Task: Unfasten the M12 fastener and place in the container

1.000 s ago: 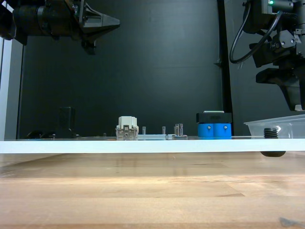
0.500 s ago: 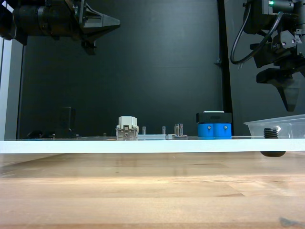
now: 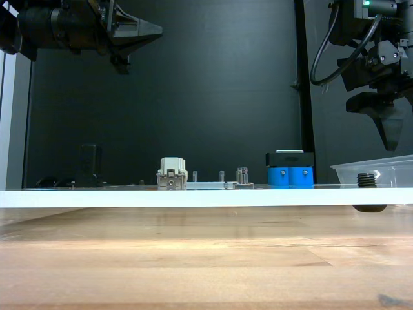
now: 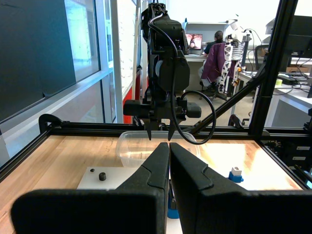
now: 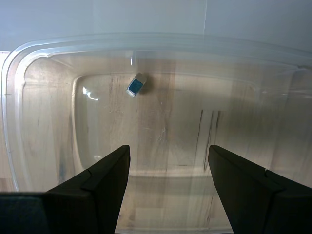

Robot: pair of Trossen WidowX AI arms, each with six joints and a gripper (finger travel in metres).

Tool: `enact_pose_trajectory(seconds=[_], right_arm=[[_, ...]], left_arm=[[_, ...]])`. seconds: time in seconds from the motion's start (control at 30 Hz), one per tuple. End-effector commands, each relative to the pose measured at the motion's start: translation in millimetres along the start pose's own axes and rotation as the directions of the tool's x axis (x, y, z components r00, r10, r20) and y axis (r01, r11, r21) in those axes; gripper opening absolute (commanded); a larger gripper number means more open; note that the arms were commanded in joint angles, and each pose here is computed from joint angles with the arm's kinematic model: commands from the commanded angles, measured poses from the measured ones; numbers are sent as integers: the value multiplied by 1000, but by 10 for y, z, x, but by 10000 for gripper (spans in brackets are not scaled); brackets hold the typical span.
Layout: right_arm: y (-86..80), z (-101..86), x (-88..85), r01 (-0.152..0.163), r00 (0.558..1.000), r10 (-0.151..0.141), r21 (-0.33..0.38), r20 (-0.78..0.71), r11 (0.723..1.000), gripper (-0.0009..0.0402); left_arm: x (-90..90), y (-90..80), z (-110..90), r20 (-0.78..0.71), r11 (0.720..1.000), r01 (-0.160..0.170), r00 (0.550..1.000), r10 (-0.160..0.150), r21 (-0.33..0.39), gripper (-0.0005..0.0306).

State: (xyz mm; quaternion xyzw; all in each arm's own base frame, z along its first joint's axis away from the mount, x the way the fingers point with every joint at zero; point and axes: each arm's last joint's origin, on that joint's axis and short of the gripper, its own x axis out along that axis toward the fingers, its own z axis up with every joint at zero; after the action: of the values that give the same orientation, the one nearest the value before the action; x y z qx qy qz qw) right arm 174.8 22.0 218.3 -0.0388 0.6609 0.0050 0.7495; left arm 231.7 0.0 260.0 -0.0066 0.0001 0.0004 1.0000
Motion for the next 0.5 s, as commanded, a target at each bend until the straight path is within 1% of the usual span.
enact_pose_trajectory(seconds=[0.03,0.5], right_arm=[[0,1,0,0,1000,0,1,0,1000,224],[1,9,0,-1,1000,1,1,8,1000,224]], left_arm=[[1,0,0,0,1000,0,1000,0,0,0],[1,0,-1,0,1000,0,1000,0,0,0]])
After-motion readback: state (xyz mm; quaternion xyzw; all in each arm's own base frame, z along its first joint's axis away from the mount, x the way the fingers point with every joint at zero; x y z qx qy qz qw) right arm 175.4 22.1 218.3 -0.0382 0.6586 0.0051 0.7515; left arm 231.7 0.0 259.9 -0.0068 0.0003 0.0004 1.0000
